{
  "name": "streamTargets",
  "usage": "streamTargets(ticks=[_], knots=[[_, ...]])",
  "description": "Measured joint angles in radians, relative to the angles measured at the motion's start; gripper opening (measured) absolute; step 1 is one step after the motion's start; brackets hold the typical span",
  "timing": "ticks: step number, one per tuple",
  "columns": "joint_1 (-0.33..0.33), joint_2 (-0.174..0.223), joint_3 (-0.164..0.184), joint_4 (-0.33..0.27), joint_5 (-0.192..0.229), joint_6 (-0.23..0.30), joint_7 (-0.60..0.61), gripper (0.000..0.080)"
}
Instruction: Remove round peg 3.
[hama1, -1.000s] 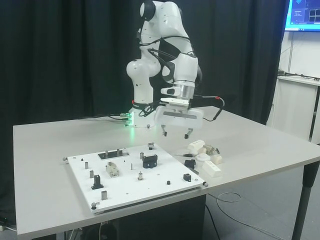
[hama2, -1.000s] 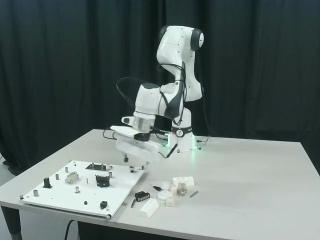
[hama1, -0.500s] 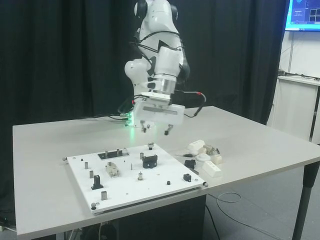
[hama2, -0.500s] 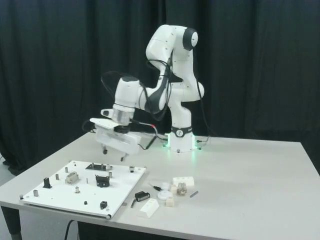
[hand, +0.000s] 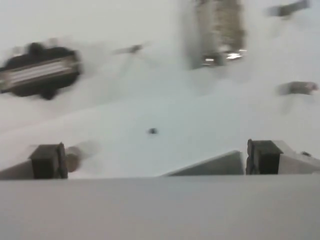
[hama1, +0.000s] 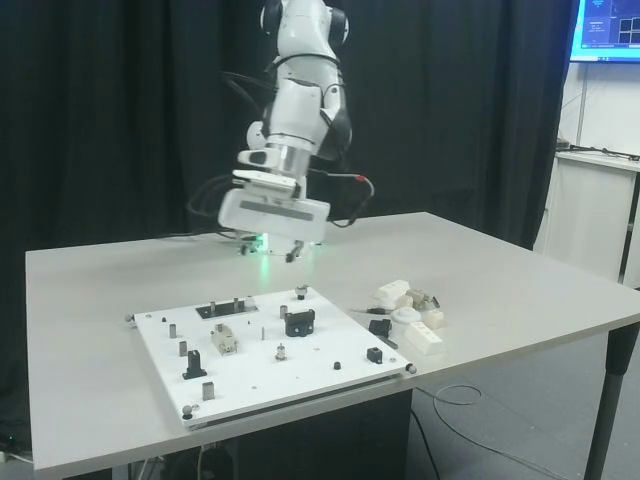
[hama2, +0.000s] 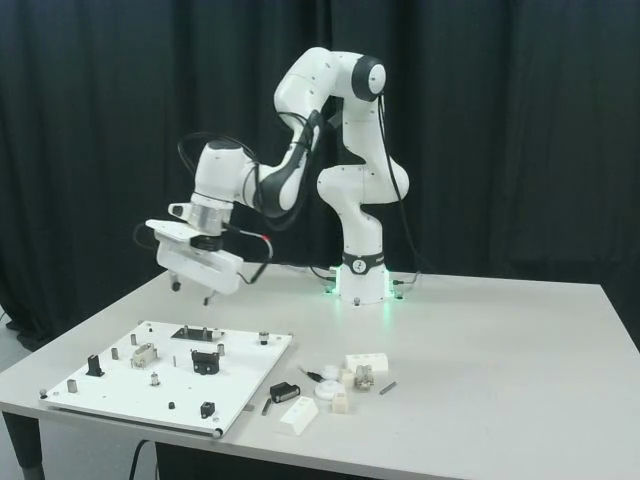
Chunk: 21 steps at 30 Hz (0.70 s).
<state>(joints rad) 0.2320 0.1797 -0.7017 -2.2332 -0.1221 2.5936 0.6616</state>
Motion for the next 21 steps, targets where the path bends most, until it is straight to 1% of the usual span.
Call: streamTargets(ticks=[4, 7, 15, 21], knots=[[-0.042, 0.004, 0.000, 0.021, 0.009, -0.012, -0.039, 0.0800], [-0.072, 0.012, 0.000, 0.037, 0.027, -0.013, -0.093, 0.0800], [-0.150, 0.054, -0.001, 0.088, 0.134, -0.015, -0.227, 0.0800], [-0.202, 0.107, 0.000, 0.138, 0.237, -0.033, -0.350, 0.0800]])
